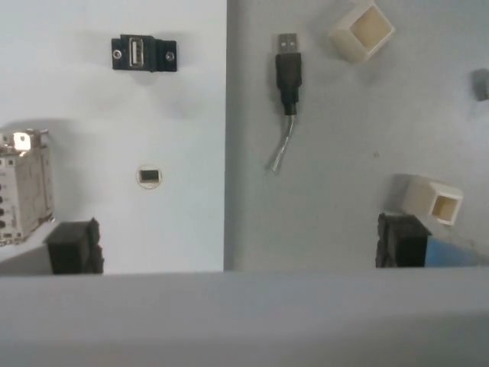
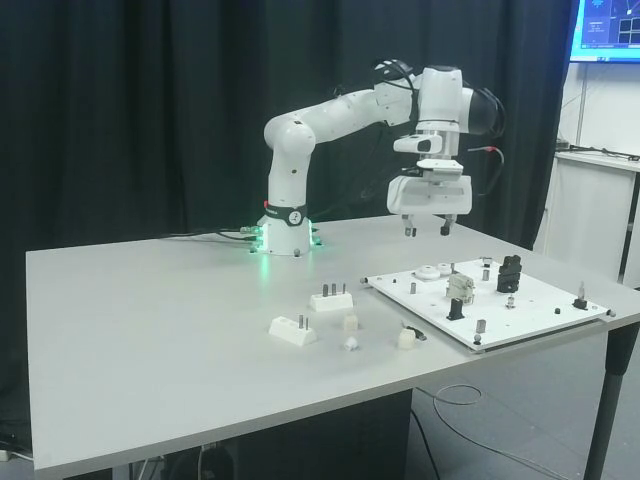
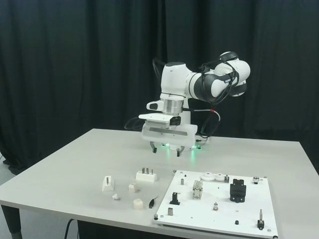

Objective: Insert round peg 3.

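Note:
My gripper (image 2: 428,230) hangs high above the table, over the near-left edge of the white board (image 2: 520,318), open with nothing between its fingers. In the wrist view the two black fingertips (image 1: 73,246) stand far apart, so the gripper (image 1: 237,245) straddles the board's edge (image 1: 225,153). Two white peg holders rest on the grey table left of the board: one (image 2: 332,299) carries several upright pegs, the other (image 2: 292,330) carries one or two. From the second room camera, these holders (image 3: 146,175) (image 3: 107,183) lie below and left of the gripper (image 3: 166,150). I cannot tell which peg is number 3.
A loose USB plug (image 1: 288,73) and two white hollow cubes (image 1: 362,30) (image 1: 434,200) lie on the table beside the board. On the board sit a black USB socket (image 1: 144,53), a small slot (image 1: 150,177), a metal connector (image 1: 23,187), white gears (image 3: 213,176) and a black block (image 3: 237,190).

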You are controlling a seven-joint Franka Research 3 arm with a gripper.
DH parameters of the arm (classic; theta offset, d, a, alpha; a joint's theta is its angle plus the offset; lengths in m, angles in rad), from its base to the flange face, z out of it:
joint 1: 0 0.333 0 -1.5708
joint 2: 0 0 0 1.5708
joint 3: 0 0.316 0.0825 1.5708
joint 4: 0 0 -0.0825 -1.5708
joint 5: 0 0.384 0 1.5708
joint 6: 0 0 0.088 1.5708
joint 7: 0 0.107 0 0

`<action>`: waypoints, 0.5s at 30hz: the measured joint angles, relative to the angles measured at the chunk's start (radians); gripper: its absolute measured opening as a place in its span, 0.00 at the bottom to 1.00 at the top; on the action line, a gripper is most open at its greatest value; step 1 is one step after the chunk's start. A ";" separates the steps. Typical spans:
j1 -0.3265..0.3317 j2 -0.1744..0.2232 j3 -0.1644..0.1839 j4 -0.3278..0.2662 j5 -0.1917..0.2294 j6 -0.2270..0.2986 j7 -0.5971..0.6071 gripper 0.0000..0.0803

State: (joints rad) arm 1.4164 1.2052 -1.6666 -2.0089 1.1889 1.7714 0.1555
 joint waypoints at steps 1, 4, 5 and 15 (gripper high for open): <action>0.000 0.000 0.000 0.001 -0.001 -0.001 0.000 1.00; -0.001 0.000 0.000 0.004 -0.003 -0.003 0.001 1.00; -0.002 0.000 -0.001 0.005 -0.004 -0.004 0.002 1.00; -0.005 0.000 -0.001 0.008 -0.007 -0.008 0.004 1.00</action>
